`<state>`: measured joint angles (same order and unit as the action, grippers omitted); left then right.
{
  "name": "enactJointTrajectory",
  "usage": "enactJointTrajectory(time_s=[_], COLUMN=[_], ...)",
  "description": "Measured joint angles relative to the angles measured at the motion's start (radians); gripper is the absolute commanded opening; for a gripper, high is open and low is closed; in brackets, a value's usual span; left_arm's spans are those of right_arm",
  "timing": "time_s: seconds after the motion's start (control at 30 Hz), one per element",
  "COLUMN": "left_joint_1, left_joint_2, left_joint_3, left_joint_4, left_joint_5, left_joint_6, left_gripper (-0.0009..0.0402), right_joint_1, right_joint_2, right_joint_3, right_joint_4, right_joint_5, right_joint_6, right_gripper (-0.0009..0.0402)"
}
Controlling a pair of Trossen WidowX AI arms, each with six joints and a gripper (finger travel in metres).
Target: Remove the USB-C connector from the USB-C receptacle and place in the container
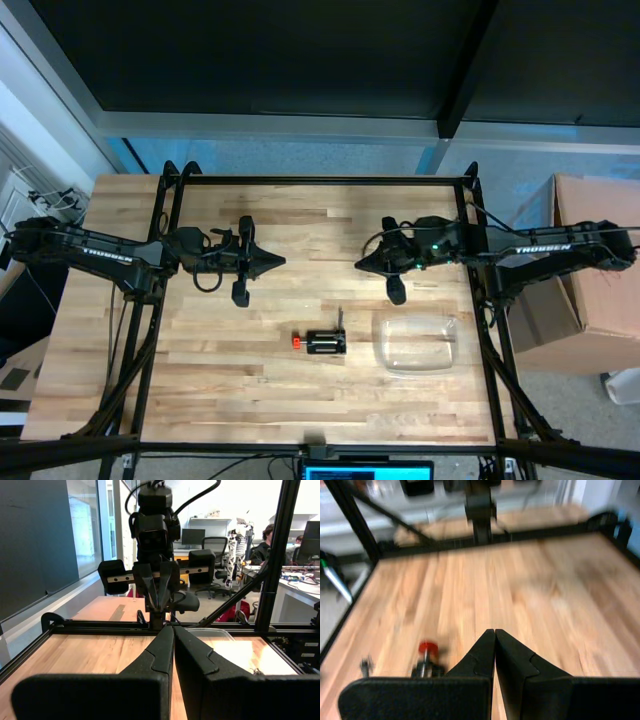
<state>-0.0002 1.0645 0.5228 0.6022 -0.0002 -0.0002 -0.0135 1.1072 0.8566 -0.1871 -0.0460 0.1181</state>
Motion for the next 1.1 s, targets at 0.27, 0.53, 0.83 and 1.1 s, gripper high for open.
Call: enactJointTrajectory(time_s=[0.27, 0.53, 0.83, 1.1], left_joint_1=[0.0, 0.0, 0.0, 0.0], left_joint_2=[0.0, 0.0, 0.0, 0.0], left_joint_3=[0.0, 0.0, 0.0, 0.0], left_joint_4=[0.0, 0.0, 0.0, 0.0], left_joint_5=[0.0, 0.0, 0.0, 0.0], left_joint_6=[0.0, 0.0, 0.0, 0.0], left_gripper=[0.0, 0.0, 0.0, 0.0], right_joint_1=[0.062, 0.072, 0.075, 0.079], right_joint_2=[0.181, 0.347, 0.495, 0.57], right_joint_3=[0.314, 0.57, 0.786, 0.863], right_joint_4=[-0.46, -0.757, -0.964, -1.036], right_joint_5=[0.0, 0.018, 0.057, 0.056], right_joint_6=[-0.004, -0.004, -0.02, -0.02], right_gripper=[0.0008, 0.0096, 0.019, 0.0231])
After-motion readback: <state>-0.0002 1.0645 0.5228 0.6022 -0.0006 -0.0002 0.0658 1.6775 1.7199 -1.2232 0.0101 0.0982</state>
